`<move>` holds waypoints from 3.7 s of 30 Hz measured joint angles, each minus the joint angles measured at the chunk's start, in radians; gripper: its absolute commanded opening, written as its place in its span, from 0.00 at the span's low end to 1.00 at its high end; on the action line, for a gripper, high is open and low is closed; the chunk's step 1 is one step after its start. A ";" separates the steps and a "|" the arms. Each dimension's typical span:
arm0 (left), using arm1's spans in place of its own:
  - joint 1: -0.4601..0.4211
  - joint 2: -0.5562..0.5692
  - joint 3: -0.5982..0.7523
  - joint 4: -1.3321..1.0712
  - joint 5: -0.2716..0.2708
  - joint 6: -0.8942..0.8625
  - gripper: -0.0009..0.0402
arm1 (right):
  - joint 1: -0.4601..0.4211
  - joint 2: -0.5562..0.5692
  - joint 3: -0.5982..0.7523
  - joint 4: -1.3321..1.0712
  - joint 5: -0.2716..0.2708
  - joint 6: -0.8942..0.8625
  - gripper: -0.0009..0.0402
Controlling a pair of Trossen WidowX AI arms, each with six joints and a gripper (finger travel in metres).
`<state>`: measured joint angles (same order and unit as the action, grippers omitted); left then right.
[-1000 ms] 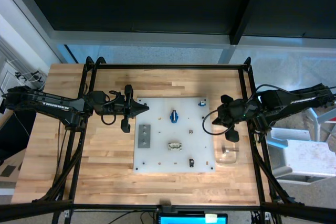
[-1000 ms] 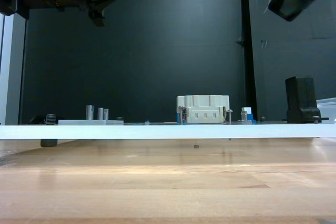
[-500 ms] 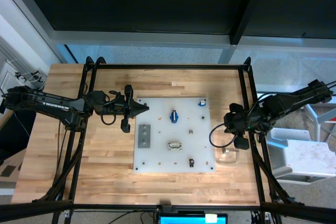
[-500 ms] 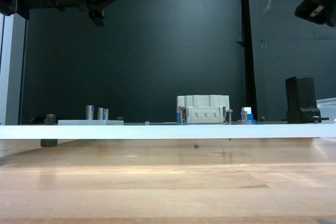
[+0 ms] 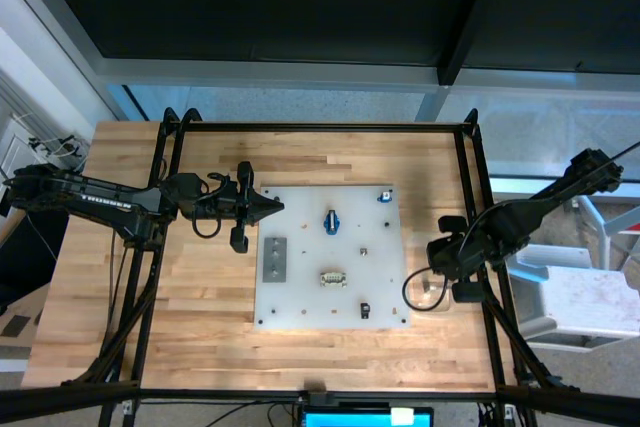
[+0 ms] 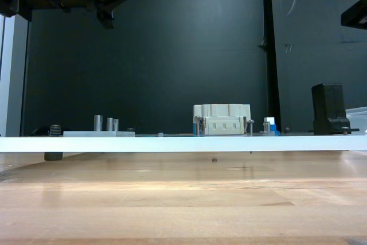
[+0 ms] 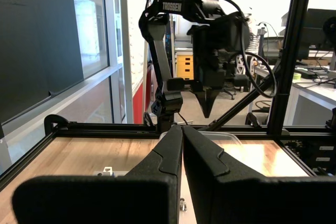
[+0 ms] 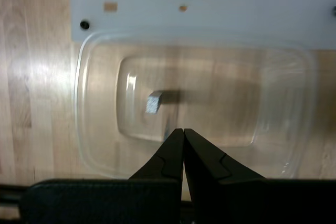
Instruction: Pick the 16mm bar and place in it's hole on the taskboard
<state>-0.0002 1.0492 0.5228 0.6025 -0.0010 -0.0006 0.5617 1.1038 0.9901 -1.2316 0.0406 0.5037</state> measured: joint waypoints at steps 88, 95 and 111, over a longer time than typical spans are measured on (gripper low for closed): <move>0.000 0.000 0.000 0.000 0.000 0.000 0.02 | 0.100 0.239 -0.263 0.422 -0.033 0.273 0.02; 0.000 0.000 0.000 0.000 0.000 0.000 0.02 | 0.100 0.239 -0.263 0.422 -0.033 0.273 0.04; 0.000 0.000 0.000 0.000 0.000 0.000 0.02 | 0.100 0.238 -0.117 0.256 -0.043 0.275 0.02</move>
<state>-0.0002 1.0492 0.5228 0.6029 -0.0006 -0.0006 0.6613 1.3415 0.8726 -0.9752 -0.0025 0.7788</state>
